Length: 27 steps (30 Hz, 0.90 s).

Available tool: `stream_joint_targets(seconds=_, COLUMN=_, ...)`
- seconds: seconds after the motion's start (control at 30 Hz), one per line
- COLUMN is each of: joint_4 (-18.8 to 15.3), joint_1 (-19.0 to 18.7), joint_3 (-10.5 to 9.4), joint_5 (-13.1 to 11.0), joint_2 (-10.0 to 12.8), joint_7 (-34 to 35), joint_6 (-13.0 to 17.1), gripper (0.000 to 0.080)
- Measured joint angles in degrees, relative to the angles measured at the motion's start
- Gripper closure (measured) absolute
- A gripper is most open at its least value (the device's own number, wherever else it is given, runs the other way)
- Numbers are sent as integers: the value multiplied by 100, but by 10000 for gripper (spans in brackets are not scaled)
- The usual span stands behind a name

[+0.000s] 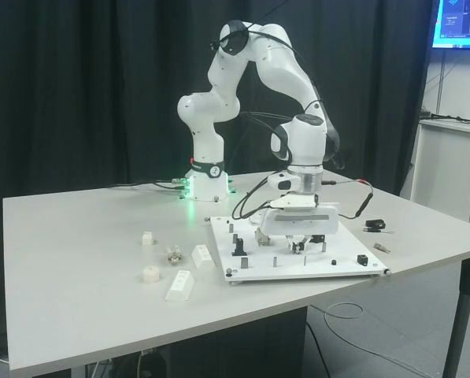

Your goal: Remove BNC.

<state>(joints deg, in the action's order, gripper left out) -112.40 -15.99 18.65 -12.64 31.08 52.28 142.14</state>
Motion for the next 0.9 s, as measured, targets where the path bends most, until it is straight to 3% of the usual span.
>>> stream_joint_targets(seconds=0.43, joint_4=-5, joint_1=3, joint_3=0, joint_5=0, joint_2=-5, joint_7=-710, joint_6=0, gripper=676)
stream_joint_targets(seconds=0.9, joint_4=-6, joint_1=4, joint_3=-4, joint_5=0, joint_2=-9, joint_7=-904, joint_6=0, gripper=676)
